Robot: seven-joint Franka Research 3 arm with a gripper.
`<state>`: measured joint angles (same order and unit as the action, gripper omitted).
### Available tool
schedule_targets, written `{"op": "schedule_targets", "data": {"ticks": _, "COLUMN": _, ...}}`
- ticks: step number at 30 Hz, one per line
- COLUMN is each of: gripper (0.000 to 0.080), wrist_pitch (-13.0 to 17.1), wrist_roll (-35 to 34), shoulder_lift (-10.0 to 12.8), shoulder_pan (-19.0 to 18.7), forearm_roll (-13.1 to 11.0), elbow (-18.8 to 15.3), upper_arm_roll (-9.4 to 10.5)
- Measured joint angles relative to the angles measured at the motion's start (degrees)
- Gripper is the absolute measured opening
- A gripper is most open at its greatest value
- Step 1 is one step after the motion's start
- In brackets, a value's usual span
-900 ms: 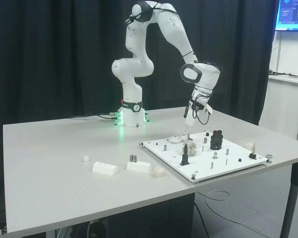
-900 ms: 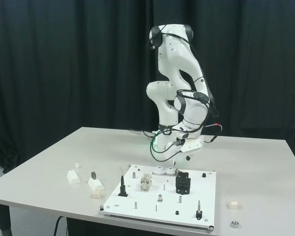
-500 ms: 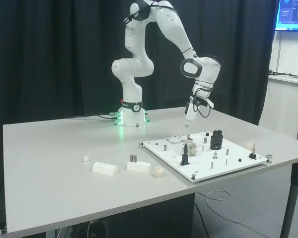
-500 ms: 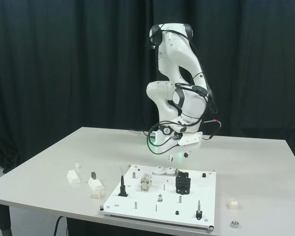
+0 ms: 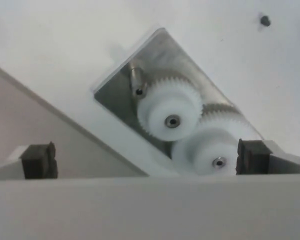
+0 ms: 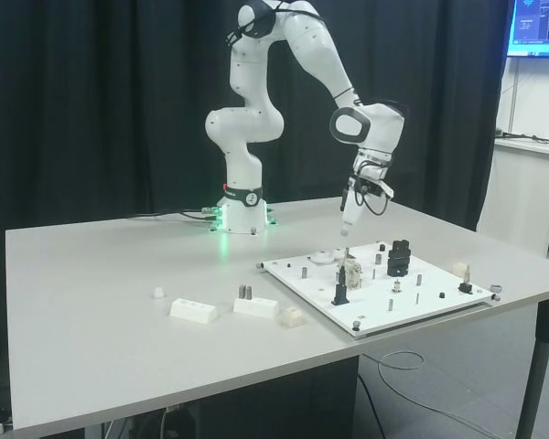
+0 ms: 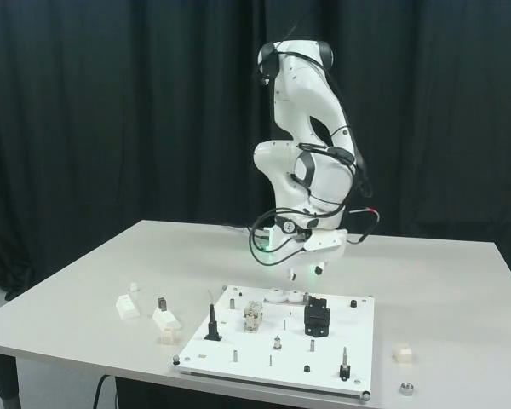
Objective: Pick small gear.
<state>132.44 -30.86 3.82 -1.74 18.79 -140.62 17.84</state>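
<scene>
Two white gears sit meshed on a grey metal plate [image 5: 117,82] set into the white board [image 6: 377,283]. One gear [image 5: 170,111] shows in full. The other gear [image 5: 210,150] is partly hidden behind a black finger pad [image 5: 251,156]. A bare peg [image 5: 136,80] stands beside them on the plate. My gripper [image 5: 145,159] hangs open above the gears, holding nothing. In the room views the gripper [image 6: 345,230] [image 7: 307,271] hovers over the gears [image 7: 285,296] at the board's far edge.
The board carries black parts [image 7: 316,316], a black post [image 7: 212,328] and several small pegs. White blocks [image 6: 193,310] [image 6: 255,306] and small white pieces [image 6: 158,293] lie on the grey table [image 6: 91,274] beside the board. A small white piece [image 7: 401,352] lies on its other side.
The arm has lifted the wrist and the gripper up from just above the gears. The gears and the other parts stay where they were.
</scene>
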Motion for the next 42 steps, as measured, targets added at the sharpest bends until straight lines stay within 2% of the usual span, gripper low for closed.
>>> {"op": "schedule_targets", "data": {"ticks": 10, "gripper": 0.08, "wrist_pitch": 2.26, "wrist_roll": -0.06, "shoulder_lift": 0.44, "shoulder_pan": 2.27, "forearm_roll": 0.12, "elbow": -0.03, "upper_arm_roll": -0.12}}
{"op": "schedule_targets", "data": {"ticks": 17, "gripper": 0.08, "wrist_pitch": 3.43, "wrist_roll": -0.02, "shoulder_lift": 0.44, "shoulder_pan": 3.81, "forearm_roll": 1.37, "elbow": 0.13, "upper_arm_roll": -0.16}}
{"op": "schedule_targets", "data": {"ticks": 31, "gripper": 0.08, "wrist_pitch": 4.4, "wrist_roll": 0.29, "shoulder_lift": 0.47, "shoulder_pan": 8.14, "forearm_roll": 7.21, "elbow": 2.78, "upper_arm_roll": -0.81}}
{"op": "schedule_targets", "data": {"ticks": 37, "gripper": 0.08, "wrist_pitch": 4.4, "wrist_roll": 2.08, "shoulder_lift": 0.49, "shoulder_pan": 10.68, "forearm_roll": 8.69, "elbow": 4.24, "upper_arm_roll": -2.81}}
{"op": "schedule_targets", "data": {"ticks": 42, "gripper": 0.08, "wrist_pitch": 4.74, "wrist_roll": 6.26, "shoulder_lift": 0.74, "shoulder_pan": 12.4, "forearm_roll": 8.8, "elbow": 5.75, "upper_arm_roll": -6.03}}
